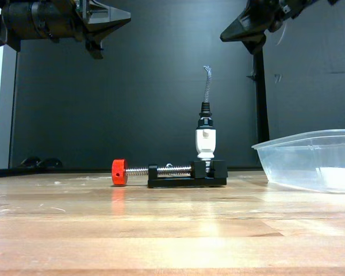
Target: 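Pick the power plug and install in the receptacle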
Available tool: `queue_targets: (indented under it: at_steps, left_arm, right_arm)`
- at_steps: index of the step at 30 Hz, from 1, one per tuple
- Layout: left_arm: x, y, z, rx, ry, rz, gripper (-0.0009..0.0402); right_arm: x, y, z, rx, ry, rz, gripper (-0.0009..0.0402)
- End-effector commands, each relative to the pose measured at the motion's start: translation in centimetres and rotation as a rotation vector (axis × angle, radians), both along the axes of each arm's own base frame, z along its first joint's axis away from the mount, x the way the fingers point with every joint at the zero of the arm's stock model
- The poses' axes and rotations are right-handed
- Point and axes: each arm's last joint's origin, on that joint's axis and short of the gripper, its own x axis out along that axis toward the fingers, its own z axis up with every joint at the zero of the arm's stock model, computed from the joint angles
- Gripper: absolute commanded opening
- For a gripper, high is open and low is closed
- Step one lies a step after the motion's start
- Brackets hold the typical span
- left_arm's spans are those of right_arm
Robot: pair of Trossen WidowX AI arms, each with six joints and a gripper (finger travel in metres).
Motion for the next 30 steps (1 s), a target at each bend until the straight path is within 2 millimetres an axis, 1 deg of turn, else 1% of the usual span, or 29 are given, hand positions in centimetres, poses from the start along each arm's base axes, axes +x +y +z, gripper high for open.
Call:
queue_targets:
  at_steps: [1, 10, 16, 22, 26, 30]
  left_arm:
    - [0.0, 0.0, 0.0, 0.000, -0.001, 0.000, 0.0000]
    - [0.0, 0.0, 0.0, 0.000, 0.000, 0.000, 0.0000]
    - [0.0, 0.0, 0.0, 0.000, 0.000, 0.000, 0.0000]
    - [0.0, 0.0, 0.0, 0.000, 0.000, 0.000, 0.0000]
    - [0.0, 0.0, 0.0, 0.000, -0.001, 0.000, 0.0000]
    - [0.0, 0.0, 0.0, 0.000, -0.001, 0.000, 0.0000]
  right_arm:
    - [-0.8, -0.7, -0.2, 0.007, -0.105, -0.023, 0.0002]
    - [-2.4, -1.1, -0.2, -0.033, -0.329, -0.025, 0.0000]
    - [-3.1, -1.1, -0.8, -0.025, -0.429, -0.028, 0.0000]
    - [-3.7, -1.2, -1.9, -0.012, -0.472, -0.039, 0.0000]
    - [-3.8, -1.2, -2.7, 0.007, -0.465, -0.035, 0.0000]
    - [-3.9, -1.2, -3.0, 0.023, -0.458, -0.039, 0.0000]
